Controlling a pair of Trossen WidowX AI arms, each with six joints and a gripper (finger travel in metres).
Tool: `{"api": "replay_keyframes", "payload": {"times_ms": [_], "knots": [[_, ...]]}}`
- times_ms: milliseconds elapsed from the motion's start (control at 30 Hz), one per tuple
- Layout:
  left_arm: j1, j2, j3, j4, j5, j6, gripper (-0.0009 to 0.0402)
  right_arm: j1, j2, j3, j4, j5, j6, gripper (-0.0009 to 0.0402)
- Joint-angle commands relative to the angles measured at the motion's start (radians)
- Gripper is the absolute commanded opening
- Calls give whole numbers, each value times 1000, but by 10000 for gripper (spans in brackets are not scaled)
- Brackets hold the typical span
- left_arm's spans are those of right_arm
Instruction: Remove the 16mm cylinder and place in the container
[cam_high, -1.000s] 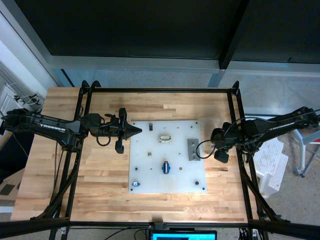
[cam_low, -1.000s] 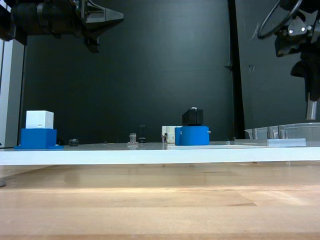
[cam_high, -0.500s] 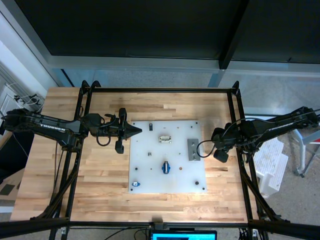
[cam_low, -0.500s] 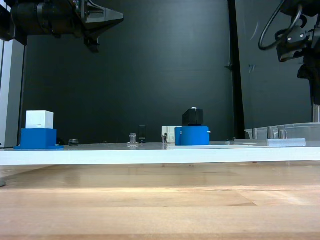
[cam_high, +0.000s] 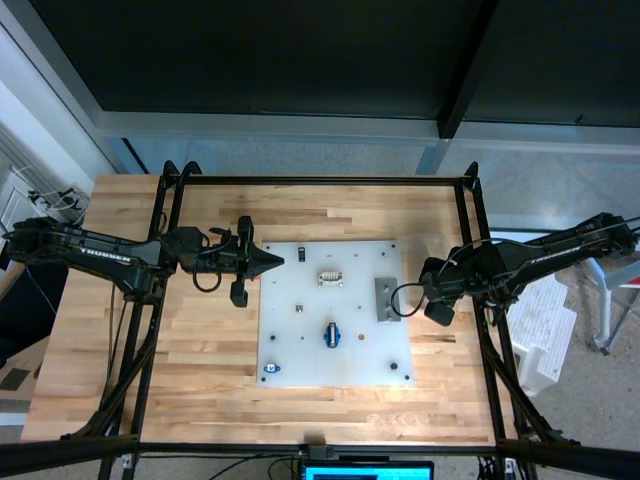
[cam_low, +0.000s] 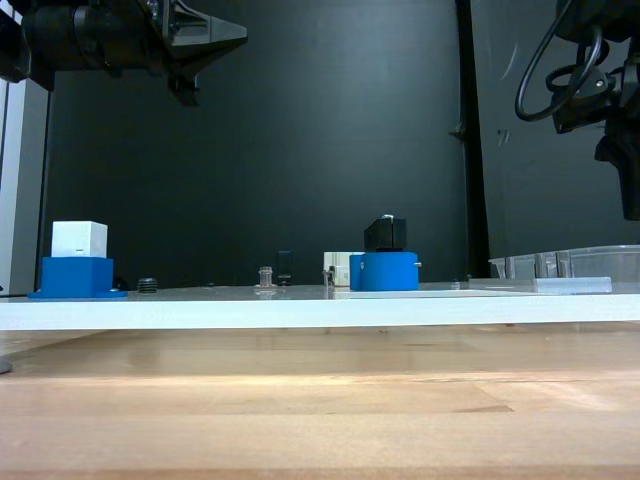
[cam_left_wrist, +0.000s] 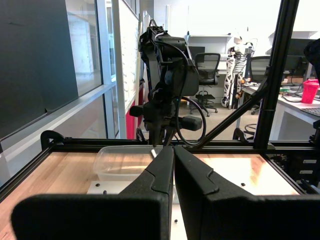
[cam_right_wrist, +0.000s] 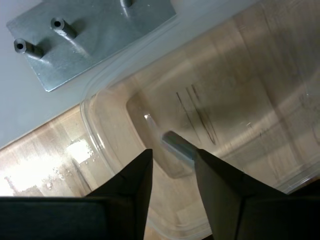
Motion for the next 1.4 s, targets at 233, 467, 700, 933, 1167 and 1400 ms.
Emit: {"api": "replay_keyframes", "payload": {"times_ms": [233, 467, 700, 933, 1167, 1400], "knots": [[0, 0, 0, 0, 0, 0, 0, -16, 0, 0, 5, 8, 11, 180], [0, 0, 0, 0, 0, 0, 0, -16, 0, 0, 4, 8, 15, 189], [0, 0, 0, 0, 0, 0, 0, -17, 0, 0, 4, 8, 15, 189], [0, 0, 0, 0, 0, 0, 0, -17, 0, 0, 5, 8, 15, 188], [0, 0, 0, 0, 0, 0, 0, -17, 0, 18, 20, 8, 12, 188], [0, 0, 0, 0, 0, 0, 0, -17, 0, 46, 68, 9, -26, 188]]}}
